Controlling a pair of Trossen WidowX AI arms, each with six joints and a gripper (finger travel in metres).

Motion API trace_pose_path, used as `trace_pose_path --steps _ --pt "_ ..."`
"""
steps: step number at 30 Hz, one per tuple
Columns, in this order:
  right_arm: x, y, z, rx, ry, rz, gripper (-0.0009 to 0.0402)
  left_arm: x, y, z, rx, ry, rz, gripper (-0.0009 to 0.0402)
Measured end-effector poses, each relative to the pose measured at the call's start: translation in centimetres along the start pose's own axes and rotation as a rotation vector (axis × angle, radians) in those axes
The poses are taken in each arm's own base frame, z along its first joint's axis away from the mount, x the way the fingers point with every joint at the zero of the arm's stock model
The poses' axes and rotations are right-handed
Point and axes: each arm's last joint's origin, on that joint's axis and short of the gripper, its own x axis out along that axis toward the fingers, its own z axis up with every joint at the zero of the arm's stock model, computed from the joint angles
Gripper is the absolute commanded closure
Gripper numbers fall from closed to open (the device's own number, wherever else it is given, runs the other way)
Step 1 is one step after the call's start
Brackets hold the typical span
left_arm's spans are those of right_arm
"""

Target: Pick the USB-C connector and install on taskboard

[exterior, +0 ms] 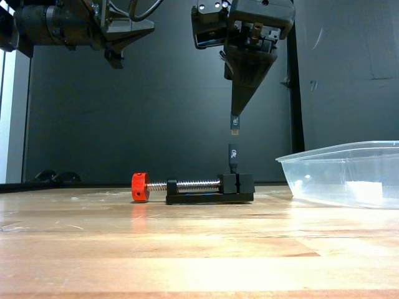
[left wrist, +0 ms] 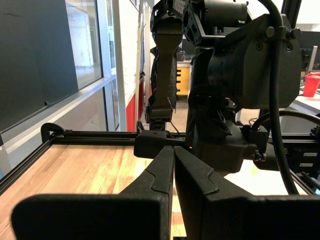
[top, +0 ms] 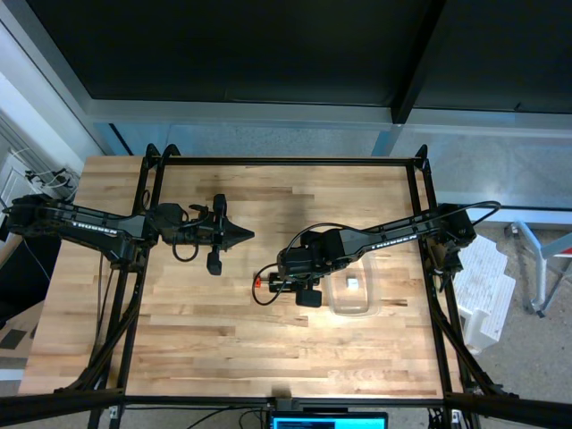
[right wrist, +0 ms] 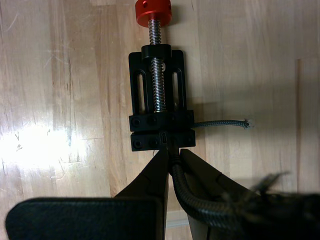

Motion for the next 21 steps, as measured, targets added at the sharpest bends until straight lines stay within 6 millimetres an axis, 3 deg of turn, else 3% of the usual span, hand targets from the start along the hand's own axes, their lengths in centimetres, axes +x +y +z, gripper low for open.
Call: trace_pose_path --steps 21 --pt "0.75 0.22 0.03 -0.003 0.005 -0.001 0.0393 0.0 0.0 0.02 0.0 -0.001 0.0 0.0393"
